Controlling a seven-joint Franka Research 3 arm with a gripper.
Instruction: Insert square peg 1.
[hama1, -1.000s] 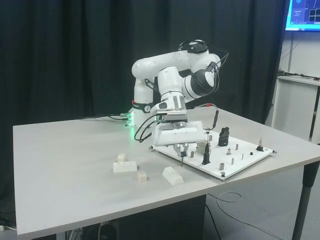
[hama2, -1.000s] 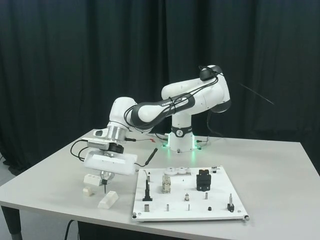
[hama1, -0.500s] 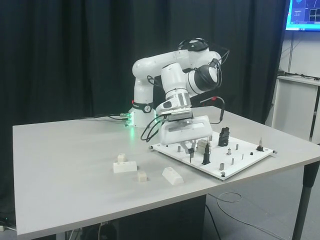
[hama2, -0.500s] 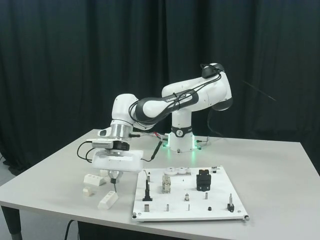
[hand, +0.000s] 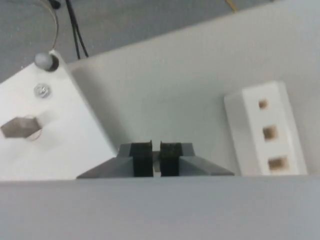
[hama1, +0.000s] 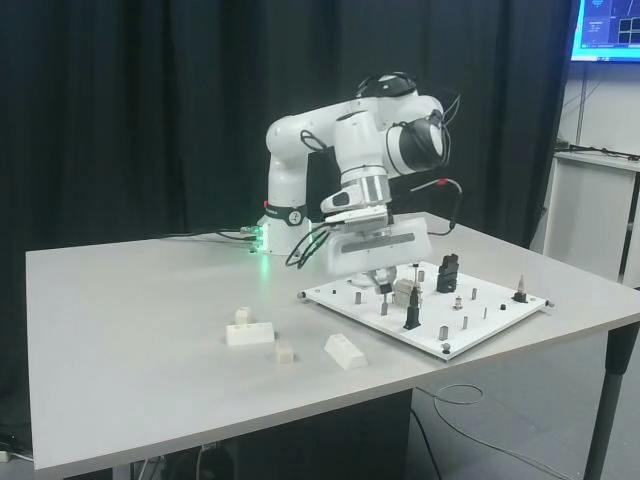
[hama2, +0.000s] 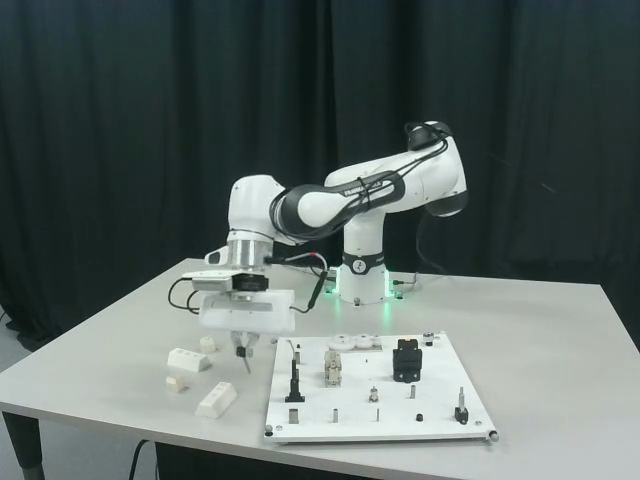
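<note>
My gripper (hama2: 241, 350) is shut on a thin dark square peg (hama2: 245, 363) that hangs down from the fingers. It hovers above the table right beside the edge of the white board (hama2: 390, 412), between the board and the white blocks. From the first room camera the gripper (hama1: 381, 282) and peg (hama1: 385, 292) appear over the board (hama1: 480, 322). The wrist camera shows the black fingers (hand: 142, 159) almost together, with the board (hand: 55, 150) on one side. A grey square part (hand: 20, 127) sits on it.
A white block with three square holes (hand: 265, 132) lies beside the gripper. More white blocks (hama2: 188, 359) (hama2: 216, 399) and a small cube (hama2: 177, 383) lie on the table. Black and grey fixtures (hama2: 405, 360) stand on the board. The arm's base (hama2: 362, 280) glows green.
The arm has lifted and swung from over the white blocks toward the board, carrying the peg with it. The blocks and board have not moved.
</note>
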